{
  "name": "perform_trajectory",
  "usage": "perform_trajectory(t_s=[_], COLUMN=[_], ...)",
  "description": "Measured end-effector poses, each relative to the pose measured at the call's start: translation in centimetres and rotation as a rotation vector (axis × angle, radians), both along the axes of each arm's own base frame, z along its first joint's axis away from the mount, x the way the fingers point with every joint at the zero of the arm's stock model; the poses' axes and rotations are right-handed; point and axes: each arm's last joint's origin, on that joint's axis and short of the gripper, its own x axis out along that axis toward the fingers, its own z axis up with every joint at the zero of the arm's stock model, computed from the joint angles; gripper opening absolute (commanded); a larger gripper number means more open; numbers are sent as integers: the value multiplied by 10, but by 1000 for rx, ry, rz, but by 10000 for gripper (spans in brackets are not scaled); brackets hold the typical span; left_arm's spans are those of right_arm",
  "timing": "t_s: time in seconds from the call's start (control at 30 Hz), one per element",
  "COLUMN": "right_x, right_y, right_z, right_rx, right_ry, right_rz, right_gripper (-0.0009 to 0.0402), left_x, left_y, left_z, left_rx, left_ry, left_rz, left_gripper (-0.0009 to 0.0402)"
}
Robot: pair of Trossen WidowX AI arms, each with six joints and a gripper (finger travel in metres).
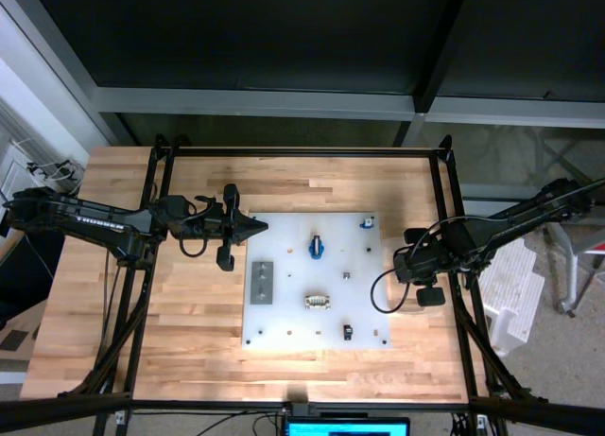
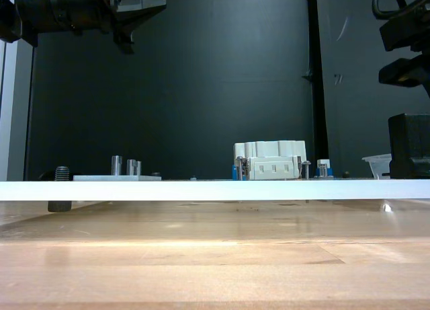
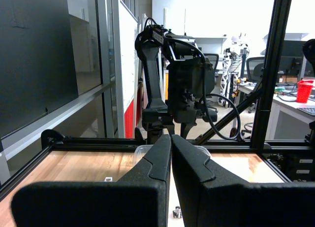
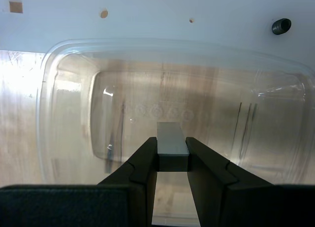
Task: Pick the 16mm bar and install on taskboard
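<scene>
Grey metal shows between the fingers of the right gripper: this is the 16mm bar. The fingers are closed tight on its sides, and its flat end sticks out past the tips. The bar hangs over a clear plastic tray and is not on the taskboard yet. Seen from above, this arm is just off the board's 3 o'clock edge. The left gripper hangs high in the air over the board's 10 o'clock corner. Its fingers are pressed together with nothing in them. A grey block with holes sits at the board's 9 o'clock side. That may be where the bar goes, but the holes are too small to be sure. The wooden surface lies under it all. I think the step now is to lift the bar and carry it over. To do it well, go straight up first so the bar clears the tray wall. Hold tight so the bar does not tip. Then cross the board, mind the white plug in the middle and the left arm, line the bar up over its hole, and go down slowly.
</scene>
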Motion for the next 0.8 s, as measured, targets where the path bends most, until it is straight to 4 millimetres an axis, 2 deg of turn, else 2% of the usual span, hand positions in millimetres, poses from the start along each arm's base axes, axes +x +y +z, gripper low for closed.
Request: perform_trajectory(t_s=[0.17,0.37,0.8], right_x=[6,18,42], right_y=[7,25,64], right_z=[5,11,7], right_rx=[10,20,25], right_ry=[14,21,30], right_rz=[-71,-90,-87], right_gripper=[7,7,7], left_x=[0,0,0], left_y=[0,0,0], left_z=[0,0,0], left_rx=[0,0,0], left_ry=[0,0,0], left_rz=[0,0,0], left_gripper=[0,0,0])
